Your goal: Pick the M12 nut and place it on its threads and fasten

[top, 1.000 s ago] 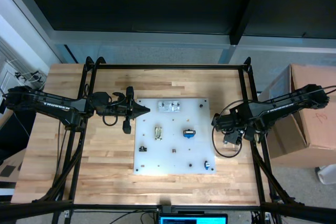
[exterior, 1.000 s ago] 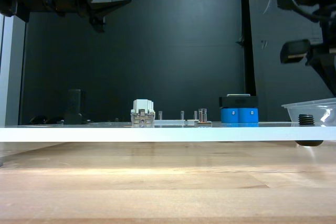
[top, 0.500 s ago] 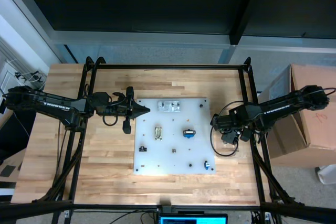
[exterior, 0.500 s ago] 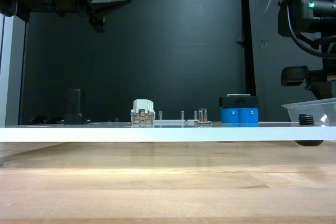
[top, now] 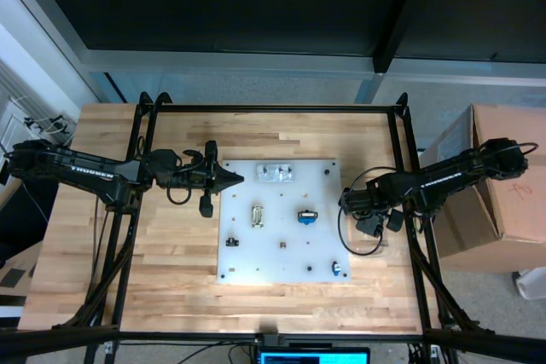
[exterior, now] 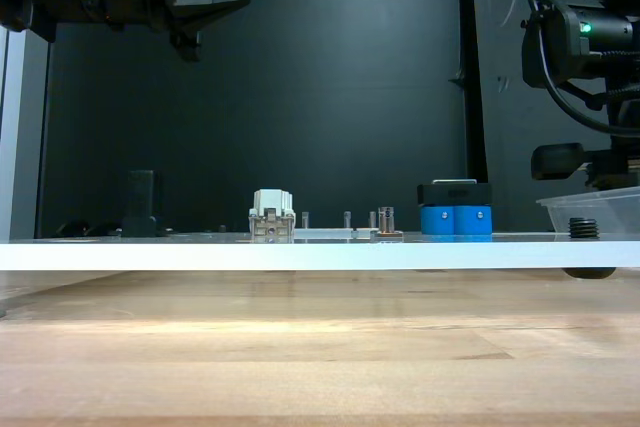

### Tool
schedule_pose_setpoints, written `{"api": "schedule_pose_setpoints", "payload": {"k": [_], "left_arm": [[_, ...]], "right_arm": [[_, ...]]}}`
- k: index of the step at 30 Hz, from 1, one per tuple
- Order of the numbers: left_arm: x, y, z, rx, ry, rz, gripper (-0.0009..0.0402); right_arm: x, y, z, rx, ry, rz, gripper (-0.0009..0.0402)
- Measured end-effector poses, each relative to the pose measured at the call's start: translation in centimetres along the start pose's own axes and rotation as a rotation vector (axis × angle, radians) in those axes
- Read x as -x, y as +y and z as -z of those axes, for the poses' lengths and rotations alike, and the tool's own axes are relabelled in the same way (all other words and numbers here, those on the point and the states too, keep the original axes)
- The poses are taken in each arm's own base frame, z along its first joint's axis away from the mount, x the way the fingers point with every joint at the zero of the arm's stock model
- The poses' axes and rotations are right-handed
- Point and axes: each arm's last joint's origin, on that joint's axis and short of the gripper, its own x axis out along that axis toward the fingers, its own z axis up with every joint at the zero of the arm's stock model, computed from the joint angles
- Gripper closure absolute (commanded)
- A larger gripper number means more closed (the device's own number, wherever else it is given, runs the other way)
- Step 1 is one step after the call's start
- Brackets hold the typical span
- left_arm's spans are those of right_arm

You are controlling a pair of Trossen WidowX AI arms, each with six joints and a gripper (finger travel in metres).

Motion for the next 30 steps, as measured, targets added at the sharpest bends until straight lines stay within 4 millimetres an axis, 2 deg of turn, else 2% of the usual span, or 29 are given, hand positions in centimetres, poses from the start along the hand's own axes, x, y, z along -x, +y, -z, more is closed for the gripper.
{"api": "schedule_pose_setpoints", "payload": {"k": [7, 11, 16, 26, 30], "left_arm": [[0.0, 0.0, 0.0, 0.0, 0.0, 0.0, 0.0393], [0.0, 0.0, 0.0, 0.0, 0.0, 0.0, 0.0393], [0.0, 0.0, 0.0, 0.0, 0.0, 0.0, 0.0393], [0.0, 0.0, 0.0, 0.0, 0.0, 0.0, 0.0393], [0.0, 0.0, 0.0, 0.0, 0.0, 0.0, 0.0393]], "right_arm": [[0.0, 0.0, 0.0, -0.002, -0.001, 0.001, 0.0397], [0.4, -0.2, -0.2, -0.005, -0.011, 0.016, 0.0384], [1.6, -0.5, -0.4, -0.004, -0.022, 0.034, 0.0392], [7.1, -1.5, -2.0, 0.003, -0.038, 0.05, 0.0393], [8.6, -1.5, -2.5, 0.022, -0.045, 0.057, 0.0393]]}}
